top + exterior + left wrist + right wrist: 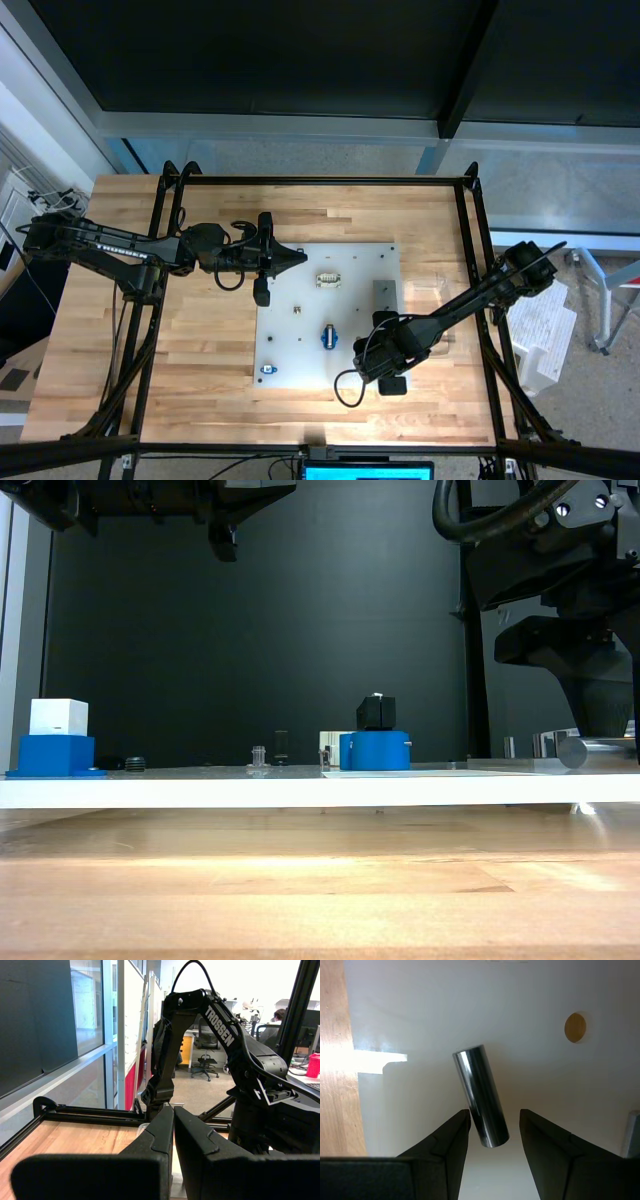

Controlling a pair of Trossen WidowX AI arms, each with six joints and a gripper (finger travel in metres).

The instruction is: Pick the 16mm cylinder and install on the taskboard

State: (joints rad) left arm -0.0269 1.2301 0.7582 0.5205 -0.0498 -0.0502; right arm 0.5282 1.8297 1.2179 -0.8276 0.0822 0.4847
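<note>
**Right gripper [494, 1113] poised at the 16mm cylinder [479, 1091]**

Spread fingers straddle one end of the peg, which lies tilted on its side on the taskboard [420, 1005], near the board's right edge. Neither pad visibly pinches it. Judged step: the pick, not yet made. The next move calls for squaring the jaws to the peg's axis, closing, lifting, then uprighting it over an open hole [575, 1027] in the board. Left gripper [173, 1110] hangs above the taskboard's far-left part, fingers pressed nearly together, holding nothing.
</note>
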